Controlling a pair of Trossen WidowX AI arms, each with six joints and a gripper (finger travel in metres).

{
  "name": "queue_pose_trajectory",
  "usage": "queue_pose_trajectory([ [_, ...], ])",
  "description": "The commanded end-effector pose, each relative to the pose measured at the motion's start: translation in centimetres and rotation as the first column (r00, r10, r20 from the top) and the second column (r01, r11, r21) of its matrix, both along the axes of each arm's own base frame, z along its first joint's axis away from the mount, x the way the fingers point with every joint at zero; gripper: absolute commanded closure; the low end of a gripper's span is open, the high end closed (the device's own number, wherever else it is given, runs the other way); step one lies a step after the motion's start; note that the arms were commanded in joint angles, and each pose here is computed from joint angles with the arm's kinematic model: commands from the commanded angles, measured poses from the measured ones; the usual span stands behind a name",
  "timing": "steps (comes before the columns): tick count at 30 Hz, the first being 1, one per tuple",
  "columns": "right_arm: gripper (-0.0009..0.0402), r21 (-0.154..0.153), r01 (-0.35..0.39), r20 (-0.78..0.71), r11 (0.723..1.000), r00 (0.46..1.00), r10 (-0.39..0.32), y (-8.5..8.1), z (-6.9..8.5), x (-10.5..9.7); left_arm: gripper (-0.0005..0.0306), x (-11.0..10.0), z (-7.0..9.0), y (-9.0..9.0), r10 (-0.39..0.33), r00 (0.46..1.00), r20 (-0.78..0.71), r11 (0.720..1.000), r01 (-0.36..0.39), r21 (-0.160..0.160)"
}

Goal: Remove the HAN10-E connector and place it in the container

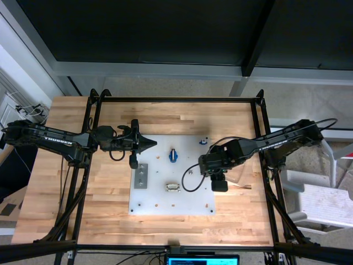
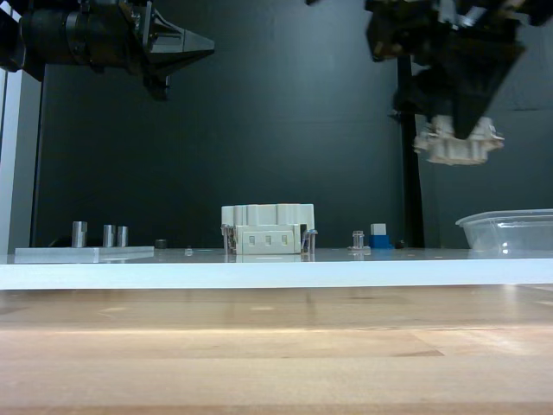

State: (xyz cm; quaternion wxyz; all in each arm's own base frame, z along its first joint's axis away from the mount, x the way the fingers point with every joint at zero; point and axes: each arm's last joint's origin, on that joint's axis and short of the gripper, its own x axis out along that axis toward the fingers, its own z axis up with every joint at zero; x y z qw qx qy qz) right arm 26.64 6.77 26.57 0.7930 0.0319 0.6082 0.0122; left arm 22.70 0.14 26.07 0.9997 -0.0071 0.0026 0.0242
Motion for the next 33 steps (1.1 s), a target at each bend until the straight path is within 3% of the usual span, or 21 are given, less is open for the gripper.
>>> queue_pose_trajectory([
  [1,0.0309,0.001,0.010,-0.004,1.000,1.000,-0.010,-0.3,-0.3,-1.3,0.0300,0.0,0.0,0.0,0.000,1.000,0.000,1.000,0.000,0.000],
  [6,0.0309,-0.002,0.036,-0.010,0.999,0.999,-0.036,-0.9,-0.9,-3.3,0.0300,0.0,0.0,0.0,0.000,1.000,0.000,1.000,0.000,0.000],
  [11,0.0309,-0.035,0.089,-0.007,0.995,0.996,-0.090,-1.5,-1.5,-5.0,0.0300,0.0,0.0,0.0,0.000,1.000,0.000,1.000,0.000,0.000],
  [24,0.0309,-0.025,0.229,-0.048,0.973,0.972,-0.230,-2.7,-3.7,-8.4,0.0300,0.0,0.0,0.0,0.000,1.000,0.000,1.000,0.000,0.000],
  [29,0.0309,-0.063,0.312,-0.049,0.948,0.948,-0.315,-3.3,-4.6,-8.9,0.0300,0.0,0.0,0.0,0.000,1.000,0.000,1.000,0.000,0.000],
  [33,0.0309,-0.074,0.344,-0.062,0.936,0.935,-0.348,-3.9,-5.2,-9.0,0.0300,0.0,0.0,0.0,0.000,1.000,0.000,1.000,0.000,0.000],
])
